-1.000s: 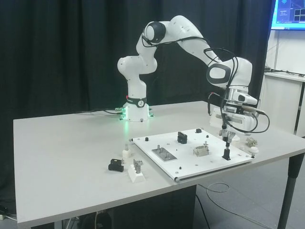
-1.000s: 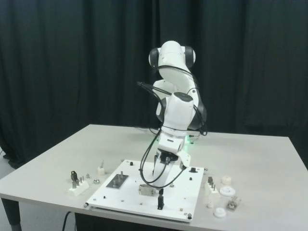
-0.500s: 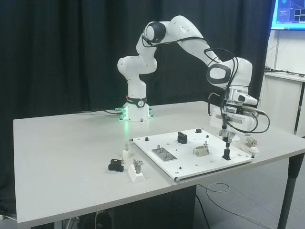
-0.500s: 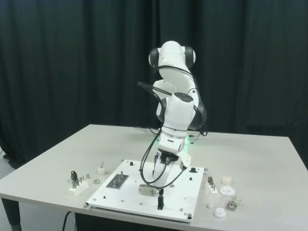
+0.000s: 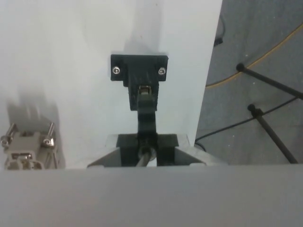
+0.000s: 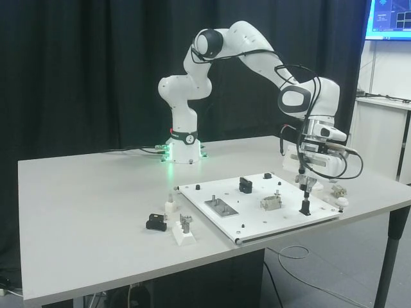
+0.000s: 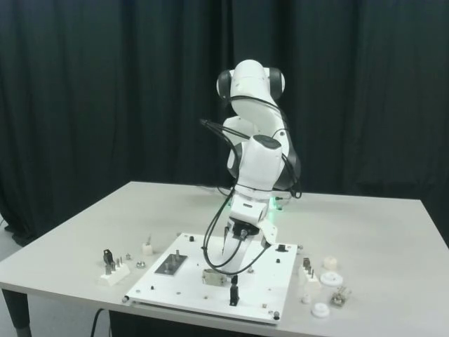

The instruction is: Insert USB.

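We see the USB plug sitting in its black socket on the white board.

Wrist view: the USB plug [image 5: 145, 109] stands in the black socket [image 5: 139, 71]; we cannot tell how the gripper [image 5: 146, 152] is set. First room view: the gripper [image 6: 306, 184] hangs just above the plug [image 6: 306, 205] near the white board [image 6: 257, 212] edge. Second room view: the plug [image 7: 233, 290] stands upright on the counter [image 7: 393, 239] board.

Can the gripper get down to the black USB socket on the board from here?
Probably yes: the gripper hangs right above the black USB socket, with nothing between them.
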